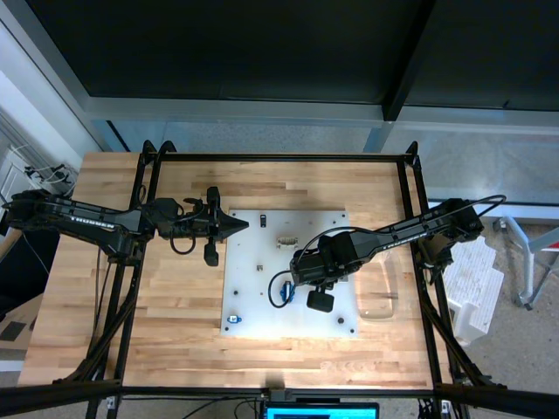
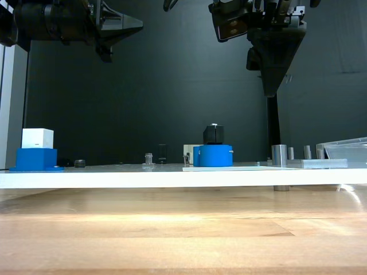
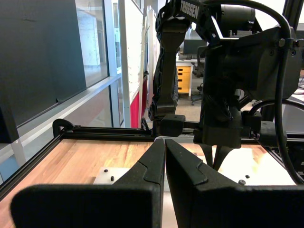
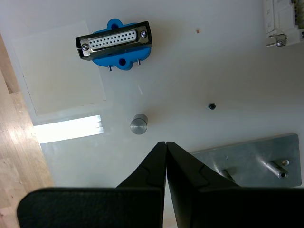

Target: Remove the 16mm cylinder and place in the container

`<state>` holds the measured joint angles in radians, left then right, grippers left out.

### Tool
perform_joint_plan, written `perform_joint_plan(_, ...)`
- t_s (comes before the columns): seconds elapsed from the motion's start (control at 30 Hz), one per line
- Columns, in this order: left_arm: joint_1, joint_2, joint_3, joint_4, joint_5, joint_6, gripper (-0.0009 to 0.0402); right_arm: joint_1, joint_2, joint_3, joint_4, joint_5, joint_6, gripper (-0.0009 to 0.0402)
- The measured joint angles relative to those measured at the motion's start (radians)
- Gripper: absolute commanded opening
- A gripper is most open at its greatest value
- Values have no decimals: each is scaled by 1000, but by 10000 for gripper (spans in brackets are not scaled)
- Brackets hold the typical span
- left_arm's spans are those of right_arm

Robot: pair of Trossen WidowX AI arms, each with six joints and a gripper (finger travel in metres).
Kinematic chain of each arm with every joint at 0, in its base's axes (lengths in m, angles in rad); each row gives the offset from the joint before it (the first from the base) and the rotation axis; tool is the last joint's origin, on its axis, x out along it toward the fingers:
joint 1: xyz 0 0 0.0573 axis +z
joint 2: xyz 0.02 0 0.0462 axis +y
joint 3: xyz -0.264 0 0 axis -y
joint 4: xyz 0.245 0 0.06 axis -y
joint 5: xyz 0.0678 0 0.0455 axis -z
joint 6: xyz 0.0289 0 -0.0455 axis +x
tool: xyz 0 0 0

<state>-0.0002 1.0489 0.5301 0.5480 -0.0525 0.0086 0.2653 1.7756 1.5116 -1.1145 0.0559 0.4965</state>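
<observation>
Open clenched right gripper (image 4: 165, 142), near high view's middle, then drop straight over 16mm cylinder (image 4: 138, 124). Left gripper (image 1: 238, 225) clenched, upper left.

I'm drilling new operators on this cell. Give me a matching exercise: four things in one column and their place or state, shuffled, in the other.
Things
1. left pincer
2. right pincer
3. 16mm cylinder
4. container

Places or states
A. on the wooden table, right of the white board
B. shut, pointing down over the board
C. standing on the board, ungrasped
D. shut, held level at the board's left edge

Pairs: 1-D, 2-B, 3-C, 4-A
</observation>
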Motion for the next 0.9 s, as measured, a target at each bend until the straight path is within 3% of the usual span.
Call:
perform_joint_plan(0.33,0,0,0,0,0,0,0,5,10,-6,5,3,5,0)
perform_joint_plan(0.9,0,0,0,0,0,0,0,10,139,-6,85,-6,5,0)
